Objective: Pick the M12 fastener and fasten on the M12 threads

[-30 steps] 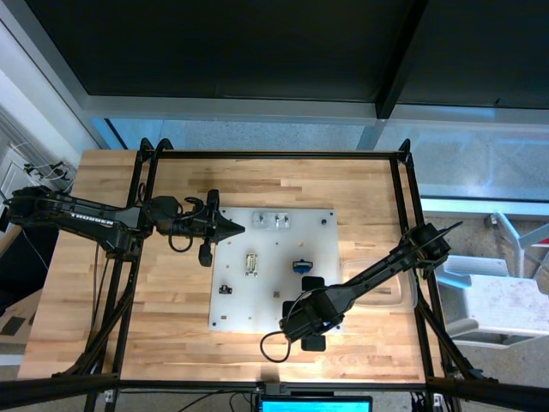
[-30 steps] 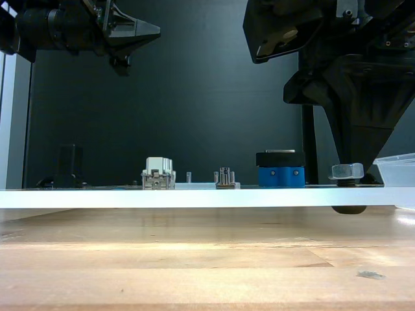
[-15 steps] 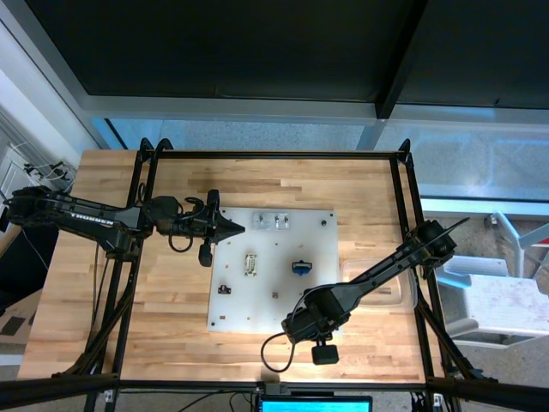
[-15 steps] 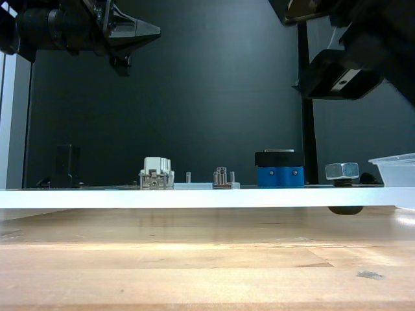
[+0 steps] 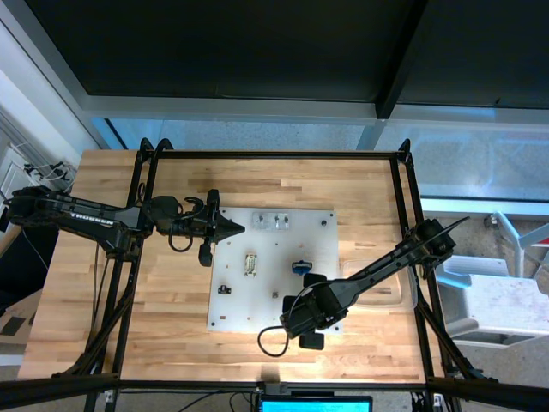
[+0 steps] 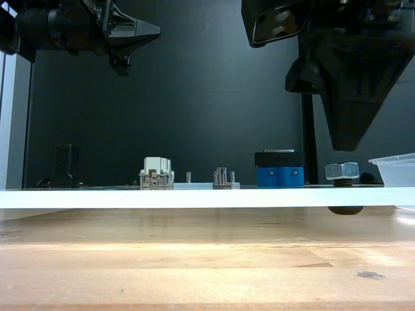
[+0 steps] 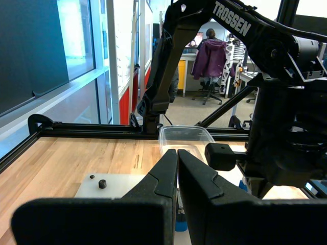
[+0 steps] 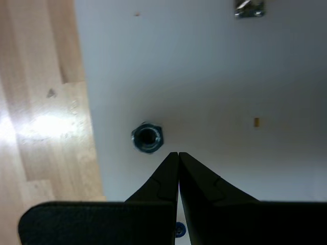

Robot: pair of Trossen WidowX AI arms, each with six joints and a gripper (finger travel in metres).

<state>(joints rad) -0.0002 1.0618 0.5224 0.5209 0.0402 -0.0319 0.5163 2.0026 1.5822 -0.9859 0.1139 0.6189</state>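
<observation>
The M12 fastener, a small silver hex nut, sits on its stud near the white board's right edge. The right wrist view shows this nut on the white board, outside the tray. My right gripper hangs just above it, shut, with nothing between its fingers. In the high view the right gripper hides the nut. My left gripper stays shut and empty above the board's far left edge, high in the low view.
A blue-and-silver piece stands mid-board, left of the nut. A clear tray lies off the board's right edge, also seen as the clear tray behind the nut. Small connectors sit further left.
My right gripper, which was down around the nut, rose off it, swung its wrist round and back, and now hangs just above. The nut stayed on its stud. The left arm has not moved.
</observation>
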